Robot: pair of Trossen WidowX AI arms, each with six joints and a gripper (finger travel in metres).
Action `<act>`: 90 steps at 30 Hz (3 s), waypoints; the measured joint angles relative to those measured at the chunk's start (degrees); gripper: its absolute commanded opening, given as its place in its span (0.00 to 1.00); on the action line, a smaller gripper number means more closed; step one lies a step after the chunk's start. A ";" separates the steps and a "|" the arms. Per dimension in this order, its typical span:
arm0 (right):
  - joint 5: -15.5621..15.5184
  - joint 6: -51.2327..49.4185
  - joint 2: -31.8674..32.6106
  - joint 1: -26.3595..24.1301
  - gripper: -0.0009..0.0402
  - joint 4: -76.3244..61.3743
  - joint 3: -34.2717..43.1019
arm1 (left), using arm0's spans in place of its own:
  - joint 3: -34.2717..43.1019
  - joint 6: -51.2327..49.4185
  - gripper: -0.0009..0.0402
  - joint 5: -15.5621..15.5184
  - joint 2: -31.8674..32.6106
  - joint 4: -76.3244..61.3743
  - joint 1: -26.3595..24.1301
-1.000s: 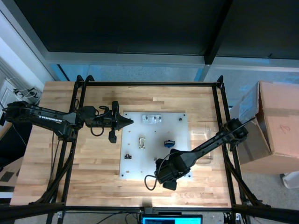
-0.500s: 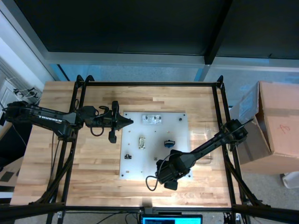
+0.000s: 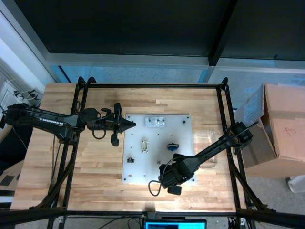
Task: Unfasten the M12 nut and place it in the container
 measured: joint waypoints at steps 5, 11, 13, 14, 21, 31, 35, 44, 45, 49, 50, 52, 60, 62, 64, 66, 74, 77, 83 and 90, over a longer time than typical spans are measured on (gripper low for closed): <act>-0.04 -1.11 -0.07 0.00 0.09 -0.02 0.00 | 0.02 0.00 0.02 0.00 0.00 0.00 0.00; 0.00 -6.38 -0.07 0.09 0.02 -0.02 0.00 | 0.02 0.00 0.02 0.00 0.00 0.00 0.00; -0.04 -12.13 -0.09 0.13 0.02 -0.02 0.00 | 0.00 -0.02 0.02 0.00 0.00 -0.02 0.00; -0.07 -15.93 -0.09 0.13 0.03 0.00 0.00 | 0.02 -0.02 0.02 0.00 0.00 0.00 0.00; -0.22 -42.18 -0.13 0.20 0.03 0.00 0.00 | 0.00 -0.02 0.02 0.00 0.00 -0.02 0.00; -0.24 -66.25 -0.13 0.20 0.03 -0.02 0.00 | 0.02 0.00 0.02 0.02 0.00 -0.02 0.00; -0.26 -76.63 -0.15 0.20 0.03 -0.04 0.00 | 0.00 0.00 0.02 0.00 0.00 0.00 0.00; -0.24 -102.49 -0.15 0.20 0.03 -0.09 0.02 | 0.02 0.00 0.02 0.00 0.00 -0.02 0.00; -0.24 -104.39 -0.15 0.20 0.03 -0.09 0.02 | 0.00 0.00 0.02 0.00 0.00 0.00 0.00; 0.04 -110.36 -0.15 0.20 0.03 -0.11 0.02 | 0.02 -0.02 0.02 0.00 0.00 -0.02 0.00; 0.09 -111.62 -0.15 0.20 0.03 -0.11 0.02 | 0.02 0.00 0.02 0.00 0.00 -0.02 0.00; 0.09 -113.87 -0.15 0.20 0.03 -0.11 0.02 | 0.02 0.00 0.02 0.00 0.00 0.00 0.00; 0.11 -115.89 -0.15 0.20 0.10 -0.11 0.02 | 0.00 -0.02 0.02 0.00 0.00 -0.02 0.00; 0.04 -115.36 -0.15 0.20 0.16 -0.11 0.02 | 0.02 0.00 0.02 0.00 0.00 -0.02 0.00; 0.00 -114.95 -0.15 0.20 0.23 -0.11 0.02 | 0.02 -0.02 0.02 0.00 0.00 0.00 0.00; 0.02 -113.98 -0.15 0.20 0.30 -0.13 0.02 | 0.00 0.00 0.02 0.00 0.00 0.00 0.00; 0.22 -107.30 -0.17 0.37 0.50 -3.78 1.03 | 0.02 0.00 0.02 0.00 0.00 -0.02 0.00; 0.11 -100.45 -0.70 0.55 0.53 -6.10 2.12 | 0.02 0.00 0.02 0.00 0.00 0.00 0.00; -0.46 -76.13 -2.21 0.85 0.49 -7.67 3.96 | 0.02 -0.02 0.02 0.00 0.00 -0.02 0.00; -6.43 -36.06 -3.10 0.83 0.25 -7.02 4.11 | 0.00 -0.02 0.02 0.00 0.00 0.00 0.00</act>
